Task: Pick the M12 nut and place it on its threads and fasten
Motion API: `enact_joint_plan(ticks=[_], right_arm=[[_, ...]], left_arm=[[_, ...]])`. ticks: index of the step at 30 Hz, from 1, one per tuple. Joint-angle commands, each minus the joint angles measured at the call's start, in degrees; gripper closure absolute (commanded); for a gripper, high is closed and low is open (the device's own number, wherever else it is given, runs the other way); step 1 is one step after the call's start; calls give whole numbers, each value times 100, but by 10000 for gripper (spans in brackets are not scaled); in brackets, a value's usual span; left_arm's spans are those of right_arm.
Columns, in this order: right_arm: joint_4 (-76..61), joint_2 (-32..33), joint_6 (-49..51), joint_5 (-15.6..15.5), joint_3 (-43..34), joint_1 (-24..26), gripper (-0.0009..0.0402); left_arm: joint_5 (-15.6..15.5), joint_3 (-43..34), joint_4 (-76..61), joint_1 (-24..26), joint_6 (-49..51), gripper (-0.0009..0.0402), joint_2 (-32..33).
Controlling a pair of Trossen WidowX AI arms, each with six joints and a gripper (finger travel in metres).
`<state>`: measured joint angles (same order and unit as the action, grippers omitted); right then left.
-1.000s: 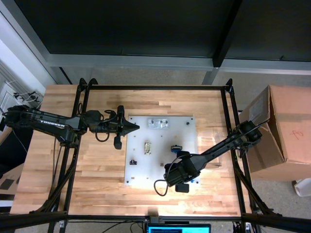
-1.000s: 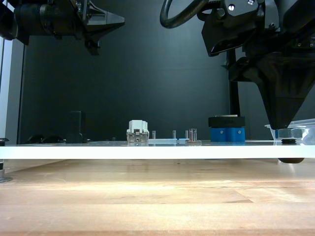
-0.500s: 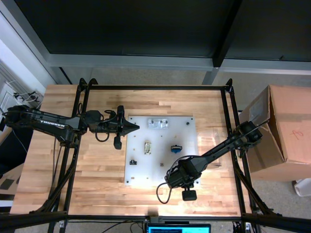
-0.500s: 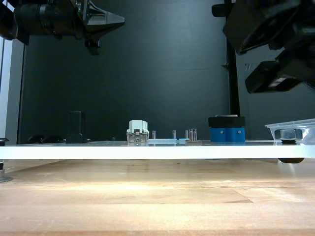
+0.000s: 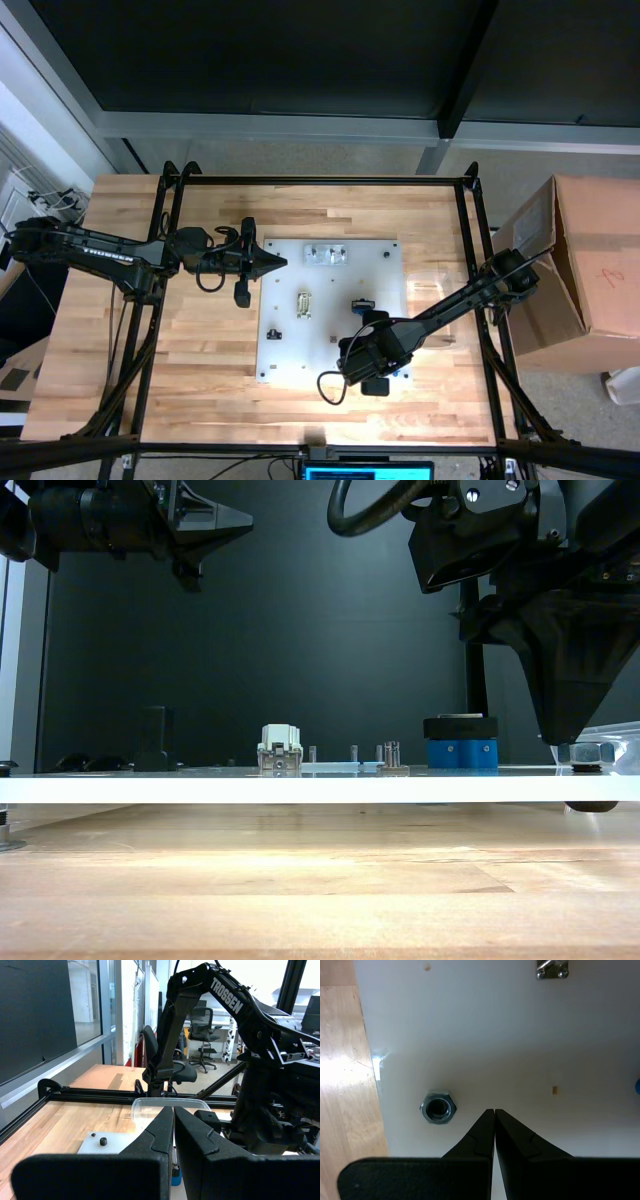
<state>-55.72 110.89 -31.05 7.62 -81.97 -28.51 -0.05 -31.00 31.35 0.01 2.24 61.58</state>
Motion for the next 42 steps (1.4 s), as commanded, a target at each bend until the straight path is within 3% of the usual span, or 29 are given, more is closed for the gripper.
enact_joint_plan(ticks=[1,3,6,8,12,18,22,30,32,34,36,39,42], right_arm=[[118,11,59,-348,15,-2,393],[293,11,162,-789,59,-2,393],[442,11,391,-1742,138,-9,393],[361,11,501,-2039,140,-13,393],[109,-13,470,-1755,76,-13,393],[-74,-13,284,-636,2,-13,393],[-17,-4,256,-363,4,-15,393],[251,24,258,-415,11,-26,393],[247,24,321,-841,11,-26,393],[247,22,428,-1598,11,-26,393],[232,22,498,-2061,11,-28,393],[195,20,496,-1978,11,-28,393],[144,20,463,-1499,11,-26,393]], left_arm=[[2,0,2,-2,0,393,0],[2,0,2,0,0,393,2],[2,0,2,0,0,393,2],[2,-2,4,-2,0,393,2],[2,0,9,0,0,393,0],[2,0,2,0,0,393,2],[2,0,2,-2,0,393,2],[2,0,2,0,0,393,2],[2,0,2,0,0,393,2],[2,0,2,0,0,393,2],[2,0,2,0,0,393,2],[2,0,2,0,0,393,2],[2,0,2,0,0,393,2]])
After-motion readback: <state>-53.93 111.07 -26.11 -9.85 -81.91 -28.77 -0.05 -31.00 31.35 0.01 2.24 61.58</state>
